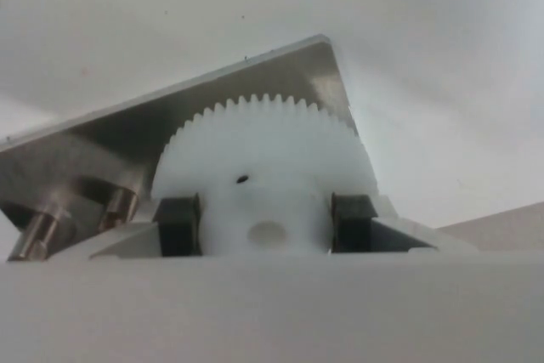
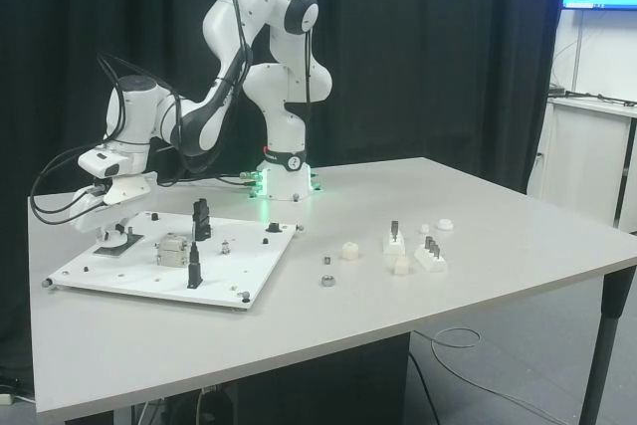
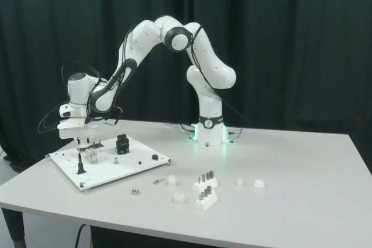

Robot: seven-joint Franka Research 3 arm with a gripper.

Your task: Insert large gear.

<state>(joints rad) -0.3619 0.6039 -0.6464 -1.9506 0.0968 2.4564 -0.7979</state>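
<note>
wrist view: gripper (image 1: 266, 225) clamped on one large gear (image 1: 263, 146), above metal plate (image 1: 212, 121) with two pegs (image 1: 119, 206). white board (image 2: 169, 266) on grey table (image 2: 478, 286), black curtain behind.

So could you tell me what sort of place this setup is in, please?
Probably a robotics lab or demo space: a white robot arm bolted on a grey table, black curtains behind, and a white assembly board with parts.

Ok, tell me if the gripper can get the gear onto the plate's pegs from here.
Probably yes. The gripper holds the gear right over the plate, and the pegs stand bare beside it with nothing between.
</note>
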